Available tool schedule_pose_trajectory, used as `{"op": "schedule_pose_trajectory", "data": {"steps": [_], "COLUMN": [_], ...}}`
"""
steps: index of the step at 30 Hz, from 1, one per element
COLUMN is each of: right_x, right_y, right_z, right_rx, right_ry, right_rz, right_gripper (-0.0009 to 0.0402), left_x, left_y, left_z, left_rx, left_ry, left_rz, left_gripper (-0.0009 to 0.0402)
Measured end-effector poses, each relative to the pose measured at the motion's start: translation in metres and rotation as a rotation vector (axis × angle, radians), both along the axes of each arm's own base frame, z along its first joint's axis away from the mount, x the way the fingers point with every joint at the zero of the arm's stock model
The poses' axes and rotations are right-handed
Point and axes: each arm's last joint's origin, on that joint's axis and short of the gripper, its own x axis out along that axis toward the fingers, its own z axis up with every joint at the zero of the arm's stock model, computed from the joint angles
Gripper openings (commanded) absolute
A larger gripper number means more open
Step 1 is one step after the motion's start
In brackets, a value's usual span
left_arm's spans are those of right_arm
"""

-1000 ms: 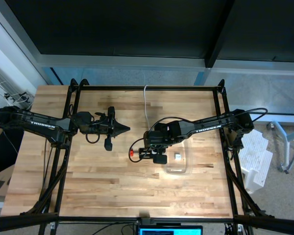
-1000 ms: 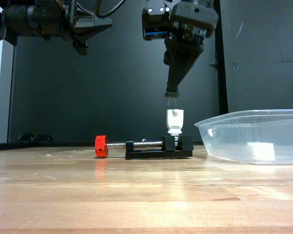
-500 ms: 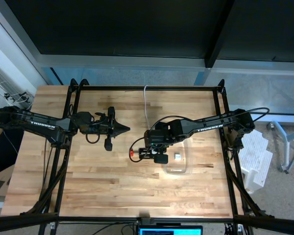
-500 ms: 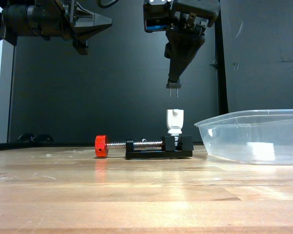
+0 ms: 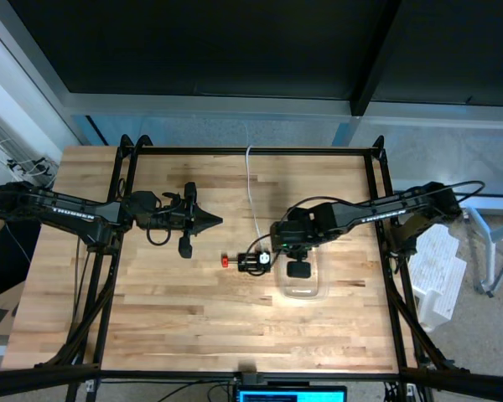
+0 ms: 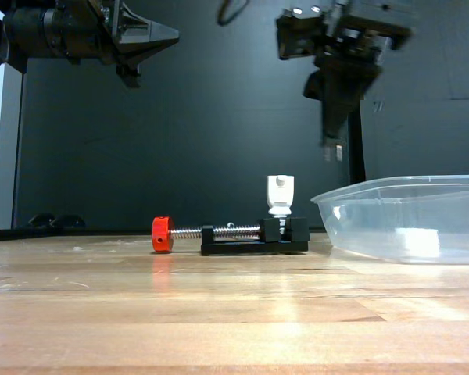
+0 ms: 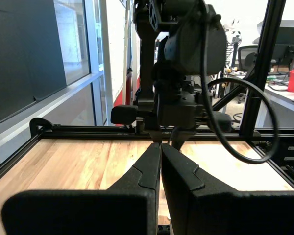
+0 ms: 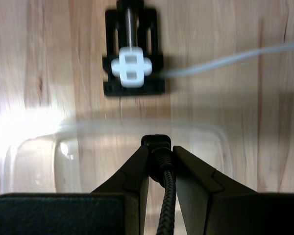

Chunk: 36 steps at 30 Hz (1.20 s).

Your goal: Remove the power plug from the receptacle and place in the container

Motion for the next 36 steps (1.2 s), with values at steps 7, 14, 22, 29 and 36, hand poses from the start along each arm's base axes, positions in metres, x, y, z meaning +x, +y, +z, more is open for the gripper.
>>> {"op": "schedule_pose_trajectory", "data": {"steps": [7, 14, 22, 29, 36], "right_x": [-0.022, -0.027, -0.029, -0.029, -0.029], "right_y": [0.002, 0.005, 0.007, 0.01, 0.011], "right_z": [-0.023, -0.049, -0.056, -0.056, -0.056], "right_rx": [-0.002, 0.004, -0.012, -0.005, -0.02], "right_ry": [0.02, 0.013, 0.011, 0.008, -0.001], "right_rz": [0.015, 0.005, -0.017, -0.033, -0.063], "right_gripper": [0.0, 0.0, 0.0029, 0.0126, 0.0205], "left_x": [0.0, 0.0, 0.0, 0.0, 0.0], "left_y": [0.0, 0.0, 0.0, 0.0, 0.0], "left_z": [0.0, 0.0, 0.0, 0.0, 0.0], "left_rx": [0.0, 0.0, 0.0, 0.0, 0.0], "left_ry": [0.0, 0.0, 0.0, 0.0, 0.0], "left_rz": [0.0, 0.0, 0.0, 0.0, 0.0], "left_gripper": [0.0, 0.0, 0.0, 0.0, 0.0]}}
